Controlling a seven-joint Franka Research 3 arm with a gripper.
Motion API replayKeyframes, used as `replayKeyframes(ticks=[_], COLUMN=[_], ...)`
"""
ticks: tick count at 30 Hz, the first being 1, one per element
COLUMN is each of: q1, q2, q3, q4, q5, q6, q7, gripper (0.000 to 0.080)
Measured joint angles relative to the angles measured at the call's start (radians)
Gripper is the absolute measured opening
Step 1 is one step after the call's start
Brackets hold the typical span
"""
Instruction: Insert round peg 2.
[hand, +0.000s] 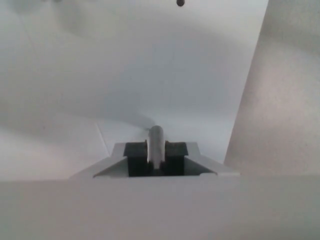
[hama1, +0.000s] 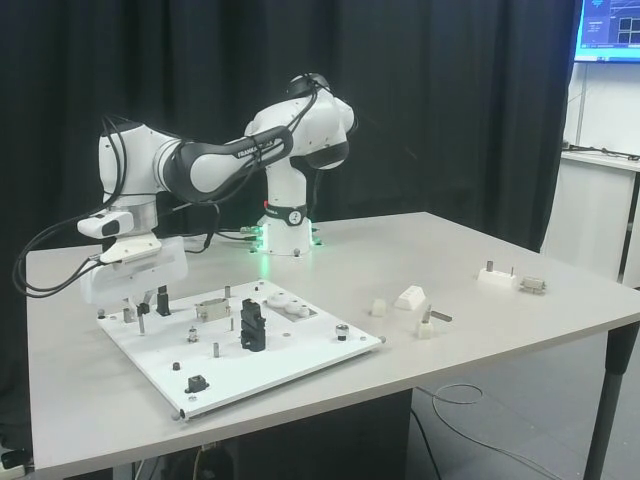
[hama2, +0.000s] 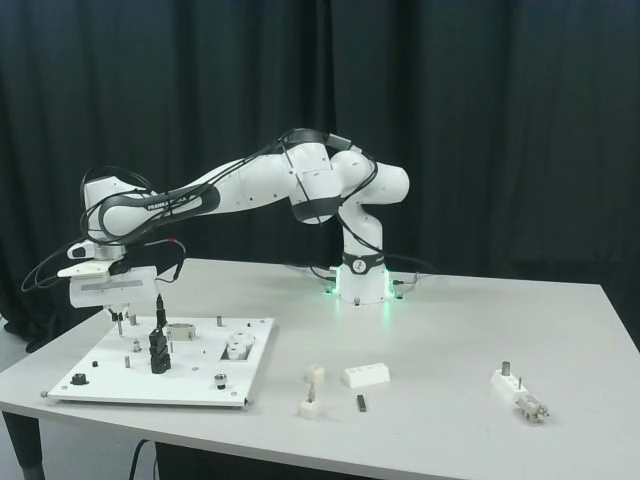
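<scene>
- Gripper (hand: 156, 167) closed on the peg (hand: 155, 144); black fingers (hand: 134, 155) clamp it from both sides, grey peg sticks out past the tips.
- In the second room view the gripper (hama2: 118, 318) hangs over the far left corner of the white board (hama2: 190, 385), peg tip close to the board surface.
- The first room view shows the same: gripper (hama1: 135, 305) low over the board (hama1: 290, 355) at its far left end.
- Contact between peg and board: can't tell.
- Small white blocks (hama1: 410, 297) lie loose on the grey table (hama1: 520, 320), well apart from the board.

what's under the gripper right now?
The gripper is shut on a grey round peg, hanging above the white board near its far corner. Any hole below the peg isn't visible; the peg and fingers cover that spot.
</scene>
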Motion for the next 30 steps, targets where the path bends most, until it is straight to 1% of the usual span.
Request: replayKeyframes(ticks=[30], q1=[-0.013], q2=[-0.001], q3=[0.014], q4=[0.0], q5=[-0.007], q6=[0.001], q7=[-0.008], gripper=[0.0068])
